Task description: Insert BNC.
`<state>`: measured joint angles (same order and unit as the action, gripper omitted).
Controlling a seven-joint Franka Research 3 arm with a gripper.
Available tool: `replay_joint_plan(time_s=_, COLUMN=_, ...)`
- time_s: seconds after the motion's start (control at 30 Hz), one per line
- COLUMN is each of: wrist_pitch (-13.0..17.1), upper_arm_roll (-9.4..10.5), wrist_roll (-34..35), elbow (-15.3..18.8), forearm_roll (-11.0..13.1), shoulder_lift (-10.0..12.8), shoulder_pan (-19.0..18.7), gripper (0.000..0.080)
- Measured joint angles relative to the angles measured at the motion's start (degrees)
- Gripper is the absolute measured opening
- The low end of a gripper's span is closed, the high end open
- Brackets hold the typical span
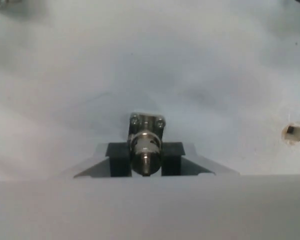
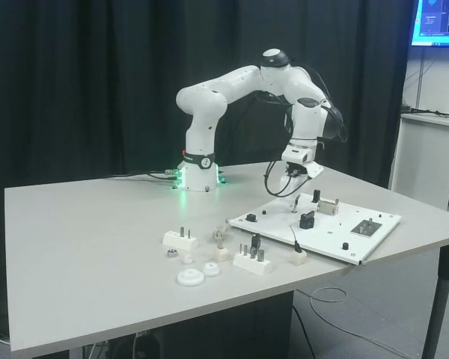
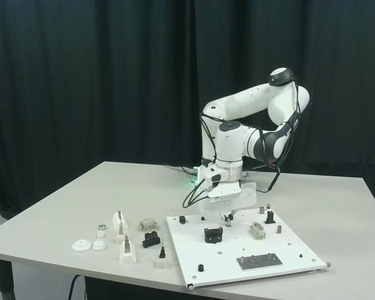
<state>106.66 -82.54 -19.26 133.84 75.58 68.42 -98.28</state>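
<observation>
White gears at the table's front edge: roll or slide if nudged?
The two white toothed gear discs lie flat on the grey table, so they would probably slide, not roll. They look like small plastic parts, likely light. The teeth may snag the neighbouring white holder block.

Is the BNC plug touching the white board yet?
Cannot tell. In the second room view the plug hangs close over the board, with no plain gap or contact.

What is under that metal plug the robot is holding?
Under the BNC connector gripped in the jaws lies the white board, bare in the wrist view. The spot directly beneath is hidden by the connector.
</observation>
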Motion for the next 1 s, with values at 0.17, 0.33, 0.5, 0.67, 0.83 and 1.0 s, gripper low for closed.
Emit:
replay_joint_plan(time_s=0.17, wrist_pitch=-0.05, upper_arm_roll=-0.01, wrist_roll=2.31, elbow=-0.01, forearm_roll=0.0, shoulder_lift=0.0, shoulder_pan=0.0, gripper=0.0125)
replay_joint_plan(time_s=0.33, wrist_pitch=-0.12, upper_arm_roll=-0.02, wrist_roll=5.19, elbow=-0.03, forearm_roll=0.0, shoulder_lift=0.0, shoulder_pan=0.0, gripper=0.0125)
replay_joint_plan(time_s=0.5, wrist_pitch=-0.25, upper_arm_roll=-0.03, wrist_roll=8.97, elbow=-0.09, forearm_roll=0.0, shoulder_lift=0.0, shoulder_pan=0.04, gripper=0.0125)
replay_joint_plan(time_s=0.67, wrist_pitch=-0.41, upper_arm_roll=-0.03, wrist_roll=12.42, elbow=-0.21, forearm_roll=0.0, shoulder_lift=0.0, shoulder_pan=0.15, gripper=0.0125)
replay_joint_plan(time_s=0.83, wrist_pitch=-0.69, upper_arm_roll=-0.03, wrist_roll=15.69, elbow=-0.41, forearm_roll=0.0, shoulder_lift=0.0, shoulder_pan=0.37, gripper=0.0125)
replay_joint_plan(time_s=1.0, wrist_pitch=-0.86, upper_arm_roll=0.06, wrist_roll=20.12, elbow=-0.67, forearm_roll=0.0, shoulder_lift=0.0, shoulder_pan=0.64, gripper=0.0125)
